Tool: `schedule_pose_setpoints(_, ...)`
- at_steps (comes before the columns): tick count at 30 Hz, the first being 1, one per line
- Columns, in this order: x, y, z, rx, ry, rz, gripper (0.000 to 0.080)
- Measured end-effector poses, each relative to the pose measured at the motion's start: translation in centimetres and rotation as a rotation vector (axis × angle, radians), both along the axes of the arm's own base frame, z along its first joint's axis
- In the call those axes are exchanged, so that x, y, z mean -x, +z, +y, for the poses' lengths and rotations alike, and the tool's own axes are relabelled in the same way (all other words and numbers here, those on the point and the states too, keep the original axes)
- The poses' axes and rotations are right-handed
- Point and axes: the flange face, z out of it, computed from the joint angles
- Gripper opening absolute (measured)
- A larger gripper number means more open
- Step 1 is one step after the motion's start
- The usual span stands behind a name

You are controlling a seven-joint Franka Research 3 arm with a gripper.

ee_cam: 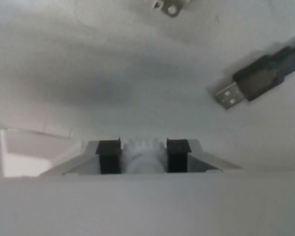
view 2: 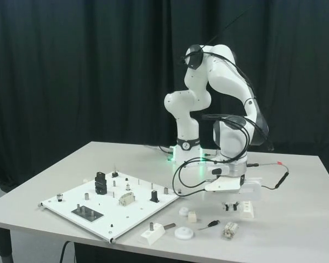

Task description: Place small gear.

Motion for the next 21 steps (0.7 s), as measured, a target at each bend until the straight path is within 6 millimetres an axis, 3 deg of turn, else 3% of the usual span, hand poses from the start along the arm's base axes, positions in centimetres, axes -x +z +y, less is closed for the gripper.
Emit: schedule_pose_setpoints(21, 1.9, -2.6, 0.7, -0.003, -0.03, -0.085, 0.0194)
